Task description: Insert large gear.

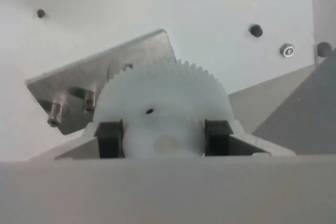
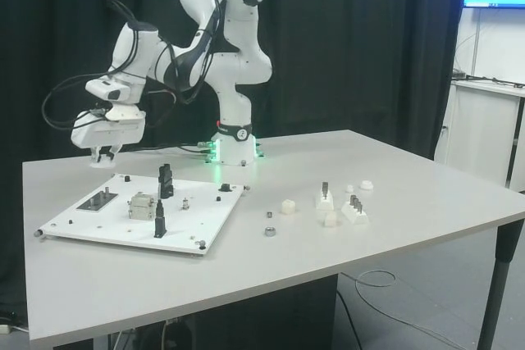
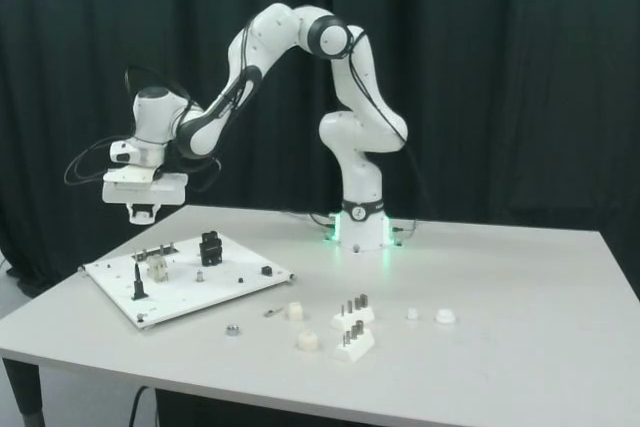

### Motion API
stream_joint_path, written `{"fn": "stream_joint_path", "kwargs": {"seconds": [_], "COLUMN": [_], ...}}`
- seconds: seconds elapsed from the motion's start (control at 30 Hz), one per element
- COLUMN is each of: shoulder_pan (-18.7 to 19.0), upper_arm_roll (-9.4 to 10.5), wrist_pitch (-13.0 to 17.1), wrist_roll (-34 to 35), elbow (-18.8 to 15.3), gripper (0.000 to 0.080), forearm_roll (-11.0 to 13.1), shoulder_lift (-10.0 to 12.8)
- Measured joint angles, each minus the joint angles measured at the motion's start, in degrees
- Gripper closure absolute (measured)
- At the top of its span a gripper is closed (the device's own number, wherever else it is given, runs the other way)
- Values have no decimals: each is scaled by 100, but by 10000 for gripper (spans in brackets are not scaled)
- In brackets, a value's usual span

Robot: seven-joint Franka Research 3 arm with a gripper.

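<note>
The wrist view shows a white large gear (image 1: 163, 98) with fine teeth held between my black fingers (image 1: 111, 137). My gripper (image 1: 164, 137) is shut on it. Below the gear lies a grey metal plate (image 1: 105, 72) with two short pegs (image 1: 55, 114) standing on it. From the room cameras, my gripper (image 2: 105, 153) hangs above the far left corner of the white board (image 2: 205, 219), a little behind and above the metal plate (image 2: 97, 200). The second room view shows the gripper (image 3: 145, 213) above the board (image 3: 215, 292) too. The gear is too small to make out in the room views.
On the board stand two black holders (image 2: 165, 180) (image 2: 159, 220) and a small grey block (image 2: 141, 205). To the right of the board, several small white parts (image 2: 340, 206) and a nut (image 2: 268, 231) lie on the grey table (image 2: 394, 178). The arm's base (image 2: 230, 141) stands behind the board.
</note>
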Motion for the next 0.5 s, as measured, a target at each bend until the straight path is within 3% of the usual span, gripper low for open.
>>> {"fn": "stream_joint_path", "kwargs": {"seconds": [0.23, 0.5], "shoulder_pan": [-108, -254], "upper_arm_roll": [20, 75], "wrist_pitch": [10, 15], "wrist_roll": [-358, -1183], "elbow": [154, 382], "gripper": [472, 472], "forearm_roll": [188, 563], "shoulder_lift": [335, 808]}}
